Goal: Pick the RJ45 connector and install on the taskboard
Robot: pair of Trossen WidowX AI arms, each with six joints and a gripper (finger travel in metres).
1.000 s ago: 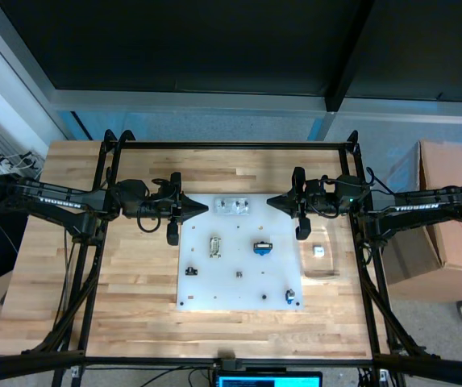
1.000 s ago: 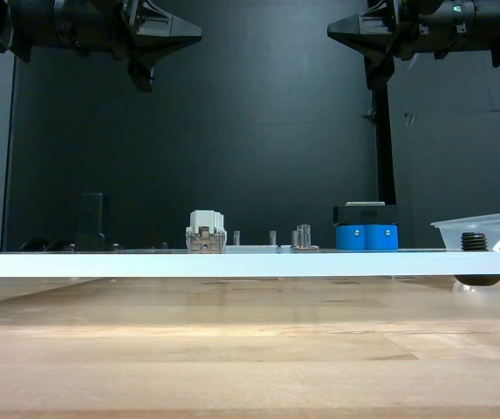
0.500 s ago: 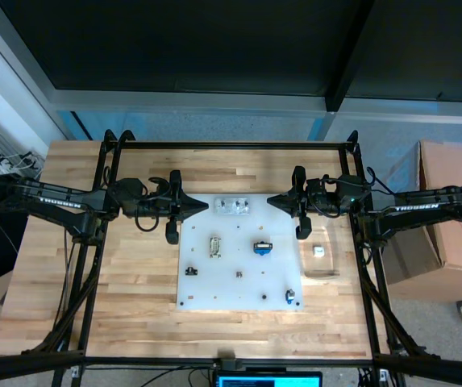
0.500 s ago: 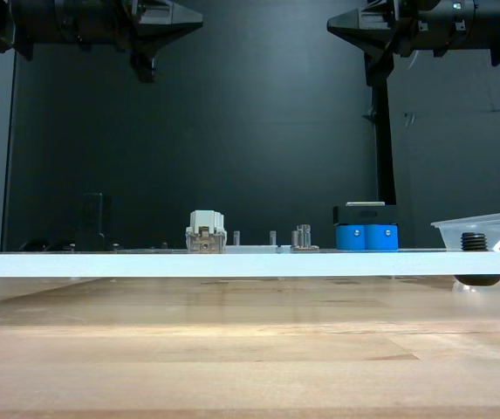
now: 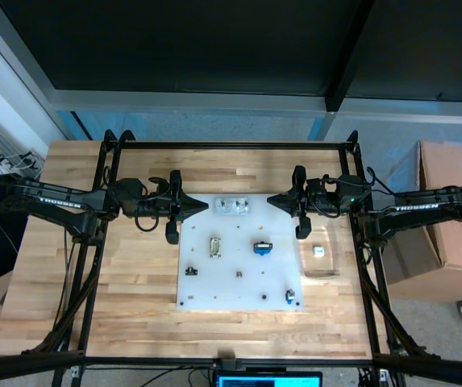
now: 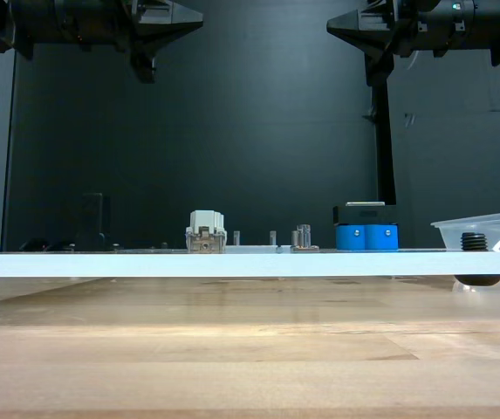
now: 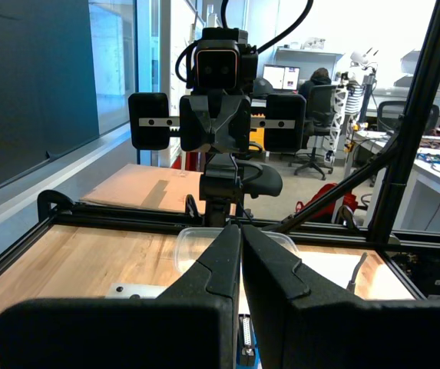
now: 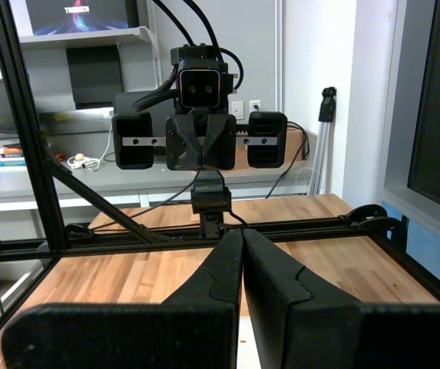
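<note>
We are hovering the left end effector [image 5: 205,207] and right end effector [image 5: 269,201], both closed and empty, above the white board's [image 5: 214,286] far edge; unable to tell whether the connector is sitting in the blue jack [image 5: 292,297], we are best checking there first.

The white word TROSSEN stands on the left arm [image 5: 56,202] and on the right arm [image 5: 422,207]; no other text is legible.
</note>
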